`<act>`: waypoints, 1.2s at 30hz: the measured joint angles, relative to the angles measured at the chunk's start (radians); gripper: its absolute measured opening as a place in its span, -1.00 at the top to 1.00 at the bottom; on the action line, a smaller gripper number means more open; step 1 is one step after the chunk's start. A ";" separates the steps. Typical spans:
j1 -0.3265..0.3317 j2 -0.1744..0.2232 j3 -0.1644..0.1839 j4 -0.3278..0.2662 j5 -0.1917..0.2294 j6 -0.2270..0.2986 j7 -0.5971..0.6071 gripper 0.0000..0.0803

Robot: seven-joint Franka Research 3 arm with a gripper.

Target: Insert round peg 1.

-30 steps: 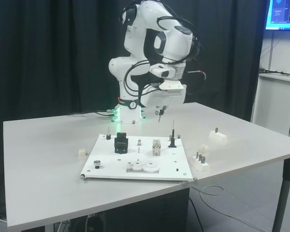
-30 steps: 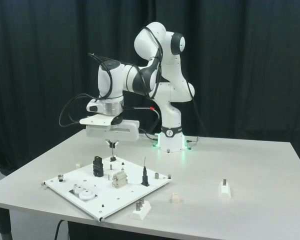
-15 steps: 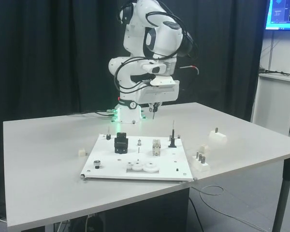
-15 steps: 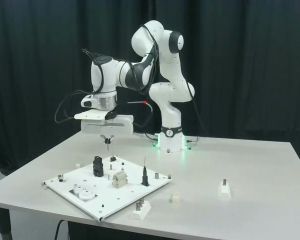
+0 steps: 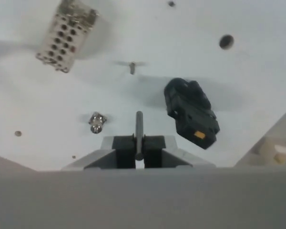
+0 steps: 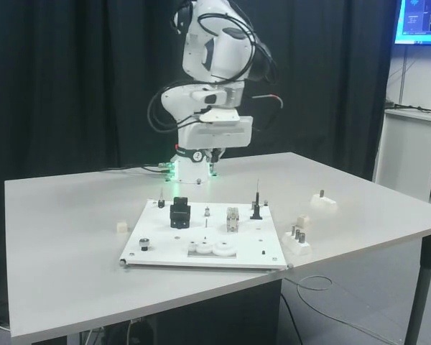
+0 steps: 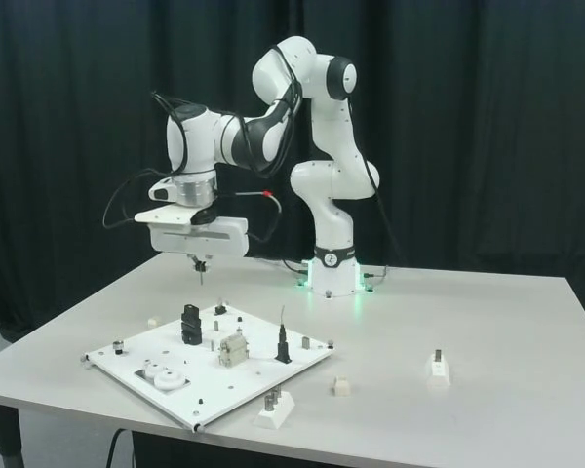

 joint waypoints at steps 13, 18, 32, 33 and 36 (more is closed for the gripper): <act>0.000 -0.083 -0.053 -0.163 0.022 0.138 0.073 0.91; 0.000 -0.121 -0.059 -0.226 0.025 0.186 0.087 0.91; 0.000 -0.194 -0.057 -0.327 0.035 0.234 0.093 0.91; 0.001 -0.195 -0.056 -0.331 0.035 0.234 0.093 0.91; 0.001 -0.200 -0.053 -0.343 0.036 0.234 0.093 0.91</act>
